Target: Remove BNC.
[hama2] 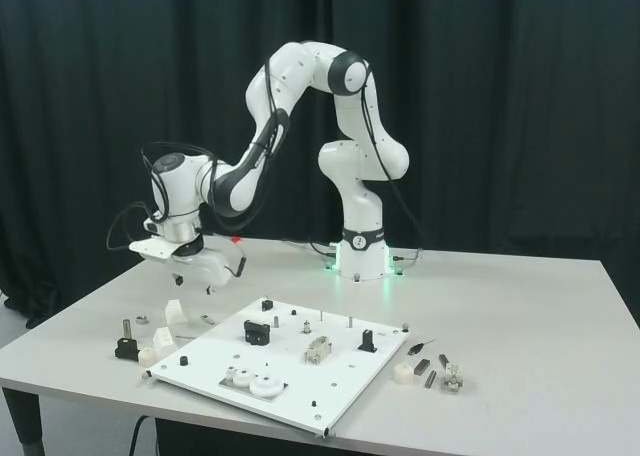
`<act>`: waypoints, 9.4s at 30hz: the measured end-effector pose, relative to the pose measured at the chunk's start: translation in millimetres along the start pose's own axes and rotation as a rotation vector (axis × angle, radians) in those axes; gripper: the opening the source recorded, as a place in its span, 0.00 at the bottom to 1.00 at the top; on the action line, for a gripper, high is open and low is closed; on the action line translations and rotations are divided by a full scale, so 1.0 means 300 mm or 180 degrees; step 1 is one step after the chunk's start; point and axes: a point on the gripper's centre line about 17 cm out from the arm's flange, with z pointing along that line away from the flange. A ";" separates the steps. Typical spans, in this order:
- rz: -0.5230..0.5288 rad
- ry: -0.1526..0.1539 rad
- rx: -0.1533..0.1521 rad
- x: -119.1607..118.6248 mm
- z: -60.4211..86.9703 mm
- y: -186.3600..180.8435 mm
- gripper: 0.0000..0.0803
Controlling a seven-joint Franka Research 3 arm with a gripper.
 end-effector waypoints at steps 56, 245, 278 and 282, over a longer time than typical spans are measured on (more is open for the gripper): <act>0.1842 0.0454 0.0592 -0.035 -0.130 -0.851 1.00; -0.2281 0.0973 0.0084 0.007 0.067 -0.995 0.15; -0.2948 0.0912 0.0054 0.003 0.060 -0.994 0.15; -0.2955 0.0909 0.0055 0.003 0.060 -0.994 0.15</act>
